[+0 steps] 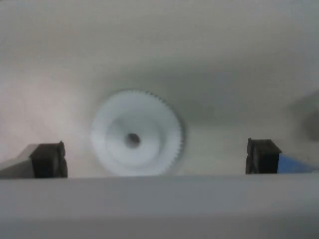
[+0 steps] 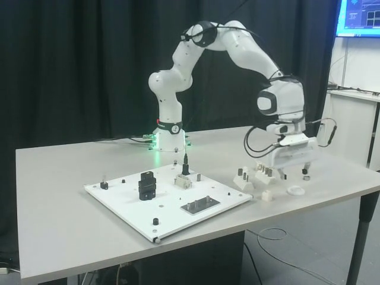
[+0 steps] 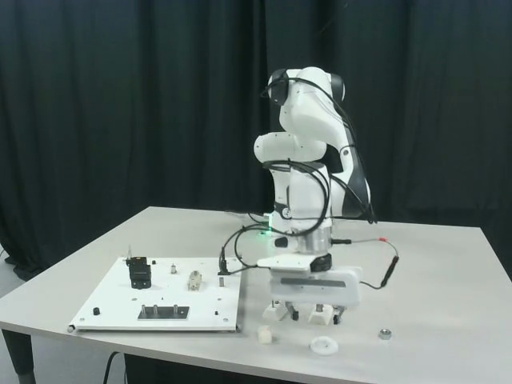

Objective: Pick large gear.

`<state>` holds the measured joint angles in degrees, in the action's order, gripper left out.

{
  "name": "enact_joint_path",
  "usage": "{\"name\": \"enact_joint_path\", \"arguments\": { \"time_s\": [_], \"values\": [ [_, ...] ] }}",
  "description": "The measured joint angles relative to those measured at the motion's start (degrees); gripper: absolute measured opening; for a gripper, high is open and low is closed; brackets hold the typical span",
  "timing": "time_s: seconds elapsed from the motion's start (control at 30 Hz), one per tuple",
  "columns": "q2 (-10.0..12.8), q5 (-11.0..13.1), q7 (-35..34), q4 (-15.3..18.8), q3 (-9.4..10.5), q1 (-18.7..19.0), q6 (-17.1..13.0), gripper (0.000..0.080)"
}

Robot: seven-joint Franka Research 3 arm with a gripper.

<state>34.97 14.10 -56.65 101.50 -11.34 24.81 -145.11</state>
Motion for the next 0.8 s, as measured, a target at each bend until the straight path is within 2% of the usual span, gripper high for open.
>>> {"name": "enact_joint_path", "arguments": {
  "time_s": [0.17,0.4,0.8],
  "values": [
    [2.6,0.3,-0.5,-3.0,0.66,0.0,1.8,0.08],
    [4.9,1.0,-0.7,-6.0,0.99,0.0,4.0,0.08],
    [7.5,1.2,-1.6,-8.0,0.64,-0.1,4.8,0.08]
  ]
}}
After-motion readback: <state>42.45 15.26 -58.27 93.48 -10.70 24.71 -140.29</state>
